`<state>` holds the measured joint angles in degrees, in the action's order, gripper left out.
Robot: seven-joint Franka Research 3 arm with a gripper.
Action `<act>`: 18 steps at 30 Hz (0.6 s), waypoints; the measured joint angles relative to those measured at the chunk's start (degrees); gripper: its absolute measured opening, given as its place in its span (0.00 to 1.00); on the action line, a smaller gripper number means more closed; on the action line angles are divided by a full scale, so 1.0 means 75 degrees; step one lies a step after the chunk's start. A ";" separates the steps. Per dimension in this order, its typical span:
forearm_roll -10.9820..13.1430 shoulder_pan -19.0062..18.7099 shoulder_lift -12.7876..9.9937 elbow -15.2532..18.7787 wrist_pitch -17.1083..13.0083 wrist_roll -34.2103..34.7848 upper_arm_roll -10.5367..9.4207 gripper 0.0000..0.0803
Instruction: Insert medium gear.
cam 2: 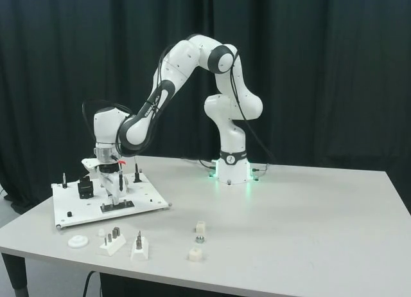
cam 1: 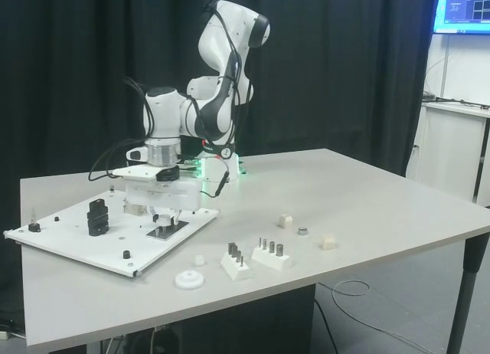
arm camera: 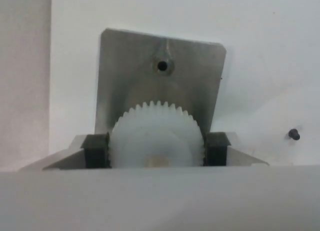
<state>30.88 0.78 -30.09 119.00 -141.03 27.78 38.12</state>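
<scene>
The gear [arm camera: 156,136] is gripped between the black pads [arm camera: 95,150] of the gripper [arm camera: 156,156], jaws closed on its toothed rim, above a grey plate [arm camera: 160,76] (one hole visible) on the white board [cam 1: 69,243].

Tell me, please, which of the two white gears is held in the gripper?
The white gear clamped between the black fingers over the grey plate on the white board. The other gear lies loose on the table, off the board.
</scene>
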 joint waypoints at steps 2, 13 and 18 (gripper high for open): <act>0.0003 0.0000 -0.0003 0.0002 -0.0051 0.0000 -0.0014 0.50; 0.0089 0.0005 -0.0110 0.0002 -0.0307 0.0002 -0.0082 0.50; 0.0185 0.0025 -0.0226 -0.0014 -0.0385 0.0003 -0.0124 0.50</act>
<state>32.27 0.97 -31.78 118.89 -143.92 27.80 37.19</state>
